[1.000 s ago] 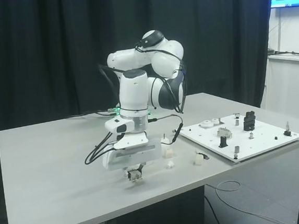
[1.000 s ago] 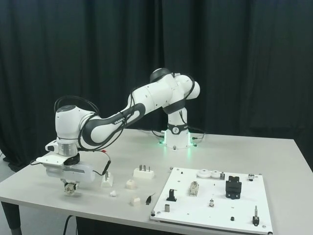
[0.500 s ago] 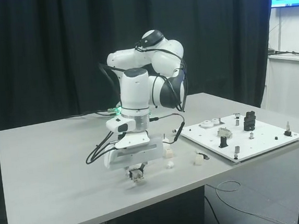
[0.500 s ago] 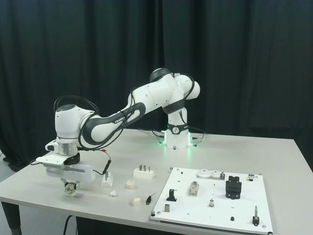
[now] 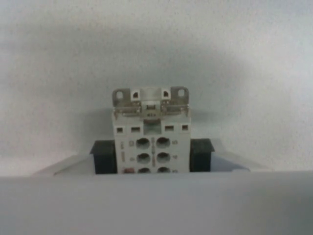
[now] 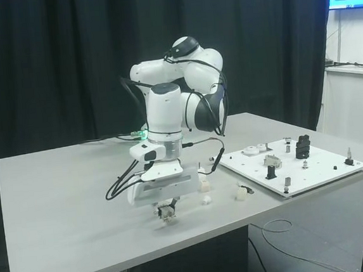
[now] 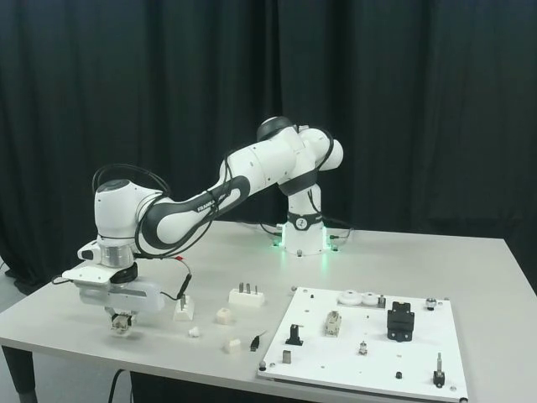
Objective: Insert waterproof.
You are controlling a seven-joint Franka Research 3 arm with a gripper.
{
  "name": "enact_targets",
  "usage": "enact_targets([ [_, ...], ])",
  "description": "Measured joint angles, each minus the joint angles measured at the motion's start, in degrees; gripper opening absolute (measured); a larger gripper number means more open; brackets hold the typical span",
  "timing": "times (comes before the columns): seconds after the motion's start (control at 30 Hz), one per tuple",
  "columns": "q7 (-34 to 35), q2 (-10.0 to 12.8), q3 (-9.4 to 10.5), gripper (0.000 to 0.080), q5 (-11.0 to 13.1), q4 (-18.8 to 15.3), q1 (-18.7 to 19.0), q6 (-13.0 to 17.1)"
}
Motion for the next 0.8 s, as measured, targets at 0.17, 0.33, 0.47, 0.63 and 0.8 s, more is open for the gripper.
enact_targets([
  [0.17,-0.49,0.0,0.05,0.031,0.0,0.0,-0.01,0.0],
  [0.33,-1.14,0.0,0.17,0.031,0.0,0.07,0.01,-0.28],
  [0.47,-1.36,-0.01,0.17,0.031,0.0,0.24,0.11,-1.17],
  [0.63,-1.47,-0.24,0.17,0.031,-0.34,0.47,0.45,-3.11],
  [0.8,-1.47,-0.91,0.17,0.031,-1.25,0.48,1.18,-5.74],
])
